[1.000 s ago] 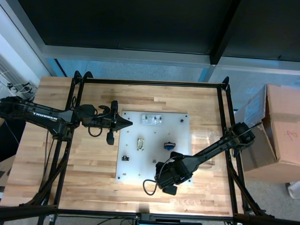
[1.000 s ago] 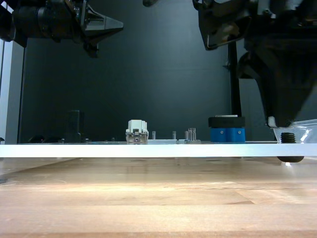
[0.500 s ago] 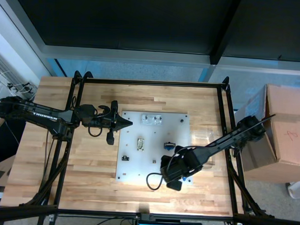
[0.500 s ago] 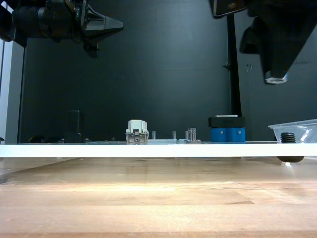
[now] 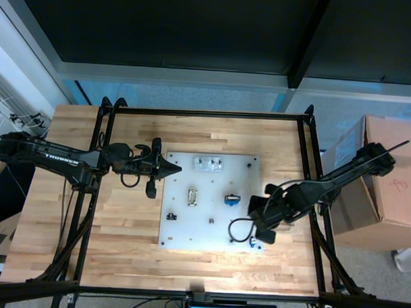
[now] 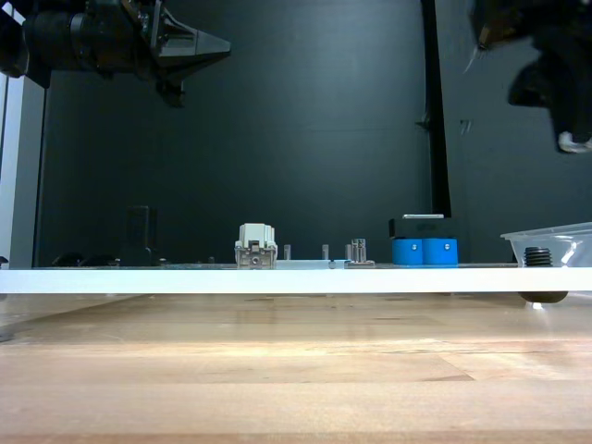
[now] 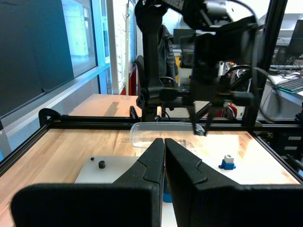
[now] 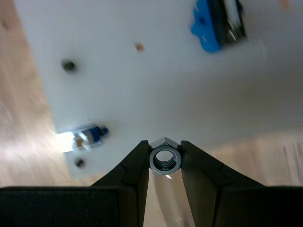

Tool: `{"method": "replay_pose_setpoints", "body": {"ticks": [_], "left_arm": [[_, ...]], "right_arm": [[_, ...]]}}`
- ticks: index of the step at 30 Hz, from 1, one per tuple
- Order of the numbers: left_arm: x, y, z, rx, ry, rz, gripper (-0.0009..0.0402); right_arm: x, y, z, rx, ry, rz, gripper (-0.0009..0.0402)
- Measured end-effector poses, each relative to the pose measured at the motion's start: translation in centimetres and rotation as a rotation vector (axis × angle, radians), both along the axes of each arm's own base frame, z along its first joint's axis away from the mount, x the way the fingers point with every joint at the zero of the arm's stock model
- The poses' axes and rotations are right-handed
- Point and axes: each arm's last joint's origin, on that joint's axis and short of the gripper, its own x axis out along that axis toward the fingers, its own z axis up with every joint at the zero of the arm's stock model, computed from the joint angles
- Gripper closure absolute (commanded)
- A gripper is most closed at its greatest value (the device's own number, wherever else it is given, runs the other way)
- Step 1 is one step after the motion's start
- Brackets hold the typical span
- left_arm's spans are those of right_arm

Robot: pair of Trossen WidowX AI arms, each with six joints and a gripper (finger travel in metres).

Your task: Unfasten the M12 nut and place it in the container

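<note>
The small silver nut (image 8: 165, 159) is held between the fingertips of my right gripper (image 8: 165, 156), shut on it and lifted clear of the board. In the low view this gripper (image 6: 573, 142) hangs high above the black ribbed stud (image 6: 537, 255), which stands bare. From above, the right gripper (image 5: 262, 225) is over the white board's (image 5: 183, 227) right edge, beside the clear container (image 5: 286, 190). Nothing shows inside the container. My left gripper (image 5: 175, 168) is shut and empty, raised at the board's far left edge; its closed fingers (image 7: 156, 156) point across the board.
On the board stand a blue connector block (image 5: 231, 200), a white connector (image 5: 192, 197) and small posts. A black frame rail (image 5: 312, 164) runs along the table's right side. A cardboard box (image 5: 387, 180) stands beyond it.
The right gripper has risen off the stud with the nut and swung right and away, toward the container. The stud now stands bare. The left arm has not moved.
</note>
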Motion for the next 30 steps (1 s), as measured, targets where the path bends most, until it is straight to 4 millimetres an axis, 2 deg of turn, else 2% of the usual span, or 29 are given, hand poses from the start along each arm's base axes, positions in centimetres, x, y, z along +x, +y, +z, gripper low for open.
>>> {"method": "replay_pose_setpoints", "body": {"ticks": [5, 12, 23, 27, 30], "left_arm": [[0.0, 0.0, 0.0, 0.000, 0.000, 0.000, 0.0393], [0.0, 0.0, 0.0, 0.000, 0.000, 0.000, 0.0393], [0.0, 0.0, 0.0, 0.000, 0.000, 0.000, 0.0393], [0.0, 0.0, 0.0, 0.000, 0.000, 0.000, 0.0393], [0.0, 0.0, 0.0, 0.000, 0.000, 0.000, 0.0393]], "right_arm": [[-2.7, -1.8, -1.3, -0.009, 0.018, -0.014, 0.0378], [-5.2, -3.7, -4.0, -0.037, 0.073, -0.045, 0.0378], [-6.5, -4.3, -8.5, -0.037, 0.074, -0.047, 0.0374], [-6.7, -4.5, -9.3, -0.031, 0.069, -0.050, 0.0351], [-6.8, -4.5, -9.7, -0.026, 0.072, -0.049, 0.0316]]}}
